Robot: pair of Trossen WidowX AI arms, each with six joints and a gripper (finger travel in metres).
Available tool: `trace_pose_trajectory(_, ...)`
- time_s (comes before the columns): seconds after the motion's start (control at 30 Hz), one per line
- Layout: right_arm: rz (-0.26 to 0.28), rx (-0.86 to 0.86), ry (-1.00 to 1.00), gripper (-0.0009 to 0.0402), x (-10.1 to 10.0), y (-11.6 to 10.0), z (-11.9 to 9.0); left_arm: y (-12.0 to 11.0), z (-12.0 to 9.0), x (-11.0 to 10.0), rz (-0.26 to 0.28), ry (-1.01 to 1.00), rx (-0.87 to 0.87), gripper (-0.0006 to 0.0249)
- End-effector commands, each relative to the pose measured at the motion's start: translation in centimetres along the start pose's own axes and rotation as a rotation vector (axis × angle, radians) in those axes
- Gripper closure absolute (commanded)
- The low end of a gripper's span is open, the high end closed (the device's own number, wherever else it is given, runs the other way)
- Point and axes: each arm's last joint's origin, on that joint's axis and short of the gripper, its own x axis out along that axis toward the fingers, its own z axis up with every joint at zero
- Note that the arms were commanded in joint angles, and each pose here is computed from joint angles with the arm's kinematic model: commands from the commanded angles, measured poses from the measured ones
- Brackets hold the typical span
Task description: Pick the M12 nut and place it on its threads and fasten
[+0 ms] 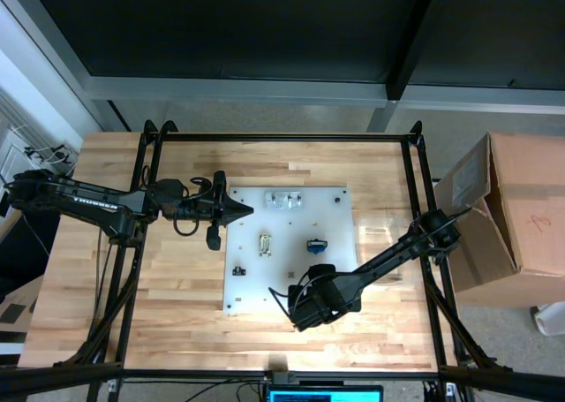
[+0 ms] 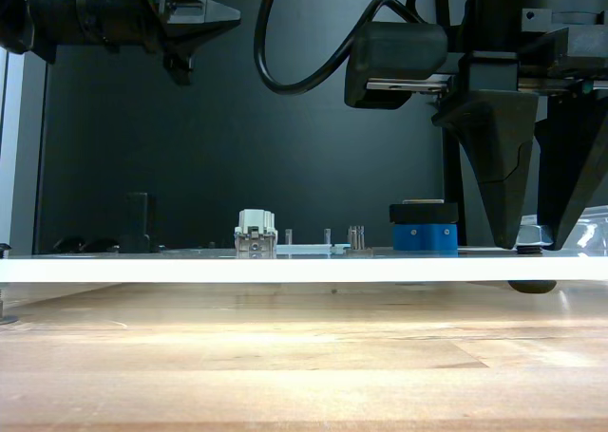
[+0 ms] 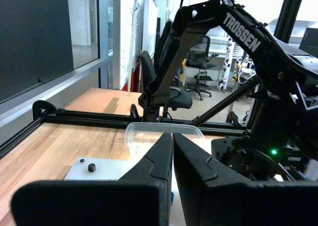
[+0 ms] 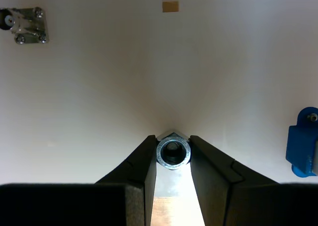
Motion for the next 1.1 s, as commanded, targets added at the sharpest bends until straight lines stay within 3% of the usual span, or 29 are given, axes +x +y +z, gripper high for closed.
trace_pose_trajectory(0.03,-0.012,0.068,-0.013,0.0375,0.19,-0.11,0.05,0.01,0.01,0.00,0.000,-0.001,0.000,0.0243)
trace_pose_trajectory(0.47,0.024,0.473,-0.056,0.0375,0.19,-0.05,0.24,0.01,0.01,0.00,0.000,-0.001,0.000,0.0243)
trace_pose_trajectory(1.1,0.031,0.480,-0.047,0.0375,0.19,0.06,0.22,0.01,0.01,0.00,0.000,-0.001,0.000,0.0243)
